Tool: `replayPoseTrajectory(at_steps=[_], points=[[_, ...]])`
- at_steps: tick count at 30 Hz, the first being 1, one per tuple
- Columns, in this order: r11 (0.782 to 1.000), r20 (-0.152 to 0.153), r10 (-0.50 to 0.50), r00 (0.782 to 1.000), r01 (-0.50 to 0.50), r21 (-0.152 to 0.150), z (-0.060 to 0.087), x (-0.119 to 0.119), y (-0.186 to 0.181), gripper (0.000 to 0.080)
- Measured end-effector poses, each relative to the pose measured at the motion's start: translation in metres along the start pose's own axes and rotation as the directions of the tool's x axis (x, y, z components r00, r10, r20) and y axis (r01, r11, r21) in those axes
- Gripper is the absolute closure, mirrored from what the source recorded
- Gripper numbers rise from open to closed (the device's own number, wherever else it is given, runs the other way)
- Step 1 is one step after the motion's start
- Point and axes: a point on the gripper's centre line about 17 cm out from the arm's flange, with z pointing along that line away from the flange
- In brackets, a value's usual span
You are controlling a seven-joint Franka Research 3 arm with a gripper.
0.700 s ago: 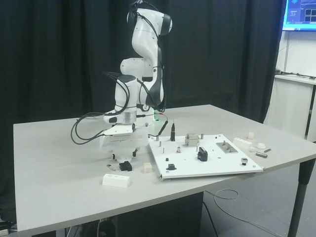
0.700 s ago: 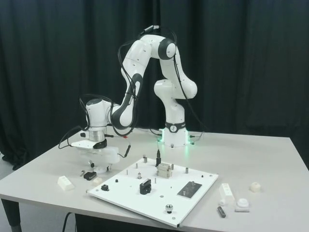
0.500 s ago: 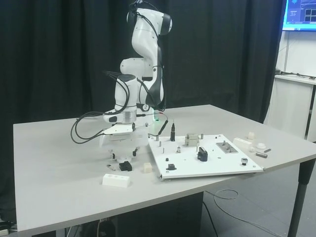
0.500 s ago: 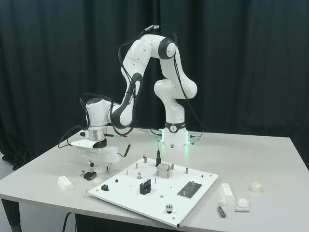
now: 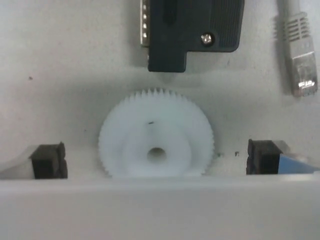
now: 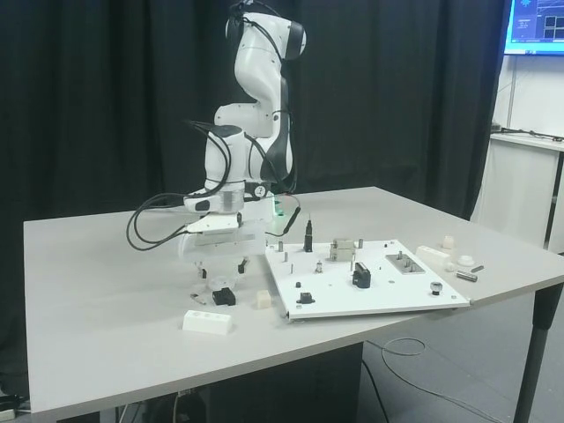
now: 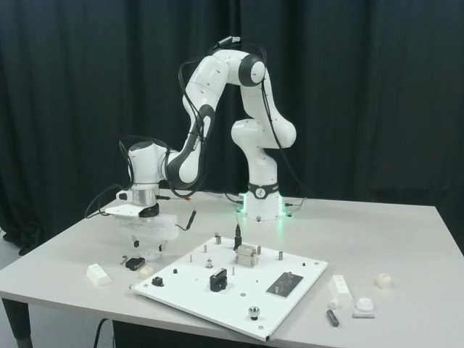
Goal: Remove square peg 1.
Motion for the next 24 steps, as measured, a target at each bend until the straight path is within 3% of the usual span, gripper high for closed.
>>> replayPoseTrajectory(at_steps=[24], points=[[0.999,-0.067,-0.050,0.996,0.050,-0.007,-0.036,0.022,-0.003,0.0003]])
